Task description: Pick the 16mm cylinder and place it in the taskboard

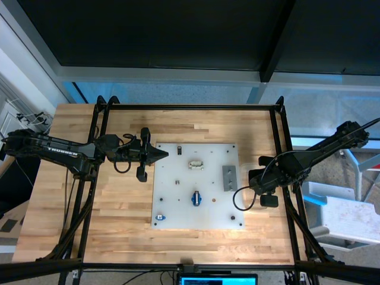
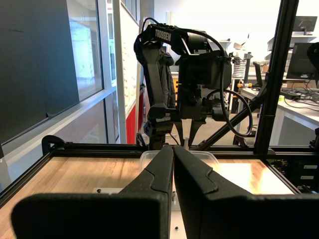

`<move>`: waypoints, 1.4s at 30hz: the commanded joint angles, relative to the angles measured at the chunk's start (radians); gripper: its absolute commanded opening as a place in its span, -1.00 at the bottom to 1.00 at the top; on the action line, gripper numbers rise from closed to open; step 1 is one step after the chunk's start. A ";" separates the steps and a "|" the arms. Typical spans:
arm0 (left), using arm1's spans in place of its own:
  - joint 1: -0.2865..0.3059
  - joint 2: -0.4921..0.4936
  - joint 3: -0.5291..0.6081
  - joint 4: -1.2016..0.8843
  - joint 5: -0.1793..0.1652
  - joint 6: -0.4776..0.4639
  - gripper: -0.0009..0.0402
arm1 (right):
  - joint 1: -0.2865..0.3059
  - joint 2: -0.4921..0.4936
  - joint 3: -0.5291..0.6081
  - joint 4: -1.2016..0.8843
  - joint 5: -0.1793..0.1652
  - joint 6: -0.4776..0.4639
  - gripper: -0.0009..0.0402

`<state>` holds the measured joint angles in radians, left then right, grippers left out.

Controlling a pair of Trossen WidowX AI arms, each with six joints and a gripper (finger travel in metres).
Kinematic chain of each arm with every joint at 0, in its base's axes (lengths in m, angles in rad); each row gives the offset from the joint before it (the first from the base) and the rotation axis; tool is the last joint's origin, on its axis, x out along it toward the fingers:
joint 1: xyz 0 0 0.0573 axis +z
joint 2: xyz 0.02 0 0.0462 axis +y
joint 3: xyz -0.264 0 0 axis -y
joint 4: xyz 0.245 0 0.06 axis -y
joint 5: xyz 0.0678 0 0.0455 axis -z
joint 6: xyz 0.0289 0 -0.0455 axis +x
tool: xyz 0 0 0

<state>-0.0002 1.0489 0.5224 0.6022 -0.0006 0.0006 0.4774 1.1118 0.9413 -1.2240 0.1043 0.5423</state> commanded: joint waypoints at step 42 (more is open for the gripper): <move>0.000 0.000 0.000 0.000 0.000 0.000 -0.96 | -0.087 0.308 0.195 0.124 0.000 -0.145 -0.84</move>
<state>-0.0002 1.0489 0.5228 0.6025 -0.0006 0.0006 0.3916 1.4082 1.1275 -1.1027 0.1043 0.4046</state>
